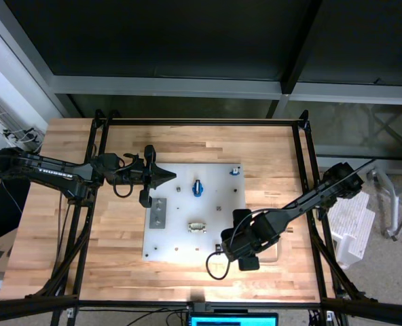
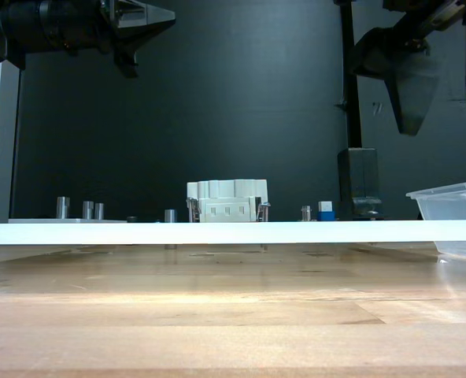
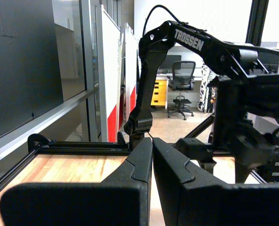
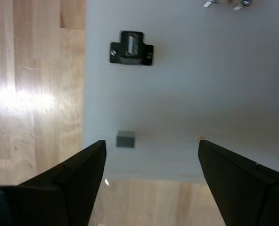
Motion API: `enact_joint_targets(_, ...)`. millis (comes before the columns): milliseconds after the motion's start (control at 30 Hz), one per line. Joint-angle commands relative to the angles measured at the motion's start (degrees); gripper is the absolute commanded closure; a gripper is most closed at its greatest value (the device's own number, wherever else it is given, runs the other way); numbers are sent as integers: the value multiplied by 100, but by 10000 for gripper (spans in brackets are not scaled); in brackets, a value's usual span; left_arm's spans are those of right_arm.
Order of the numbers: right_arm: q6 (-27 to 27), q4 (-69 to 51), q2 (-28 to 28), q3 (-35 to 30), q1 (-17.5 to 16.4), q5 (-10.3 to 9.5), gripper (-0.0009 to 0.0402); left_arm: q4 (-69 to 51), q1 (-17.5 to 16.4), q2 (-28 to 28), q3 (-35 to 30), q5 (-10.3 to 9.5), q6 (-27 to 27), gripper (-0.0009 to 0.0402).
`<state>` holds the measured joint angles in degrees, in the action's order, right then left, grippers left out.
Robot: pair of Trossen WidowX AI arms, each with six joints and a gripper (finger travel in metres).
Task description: Remove the 16mm bar from the taskboard and place in the container
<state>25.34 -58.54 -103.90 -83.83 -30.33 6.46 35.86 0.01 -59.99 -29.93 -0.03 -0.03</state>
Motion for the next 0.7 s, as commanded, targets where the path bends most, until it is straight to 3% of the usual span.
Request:
enact_joint_targets(33,-2,98,-162,2,-22,0,106,0,0,0,-2,2,2,393)
enact_joint_targets(433,129,400,-627,9,-90,-4,107,-2,-2,0,-2,2,0,393)
enact_joint_targets(700,149,704,-627,177,-120,4,107,0,-2,0,-2,2,2,393)
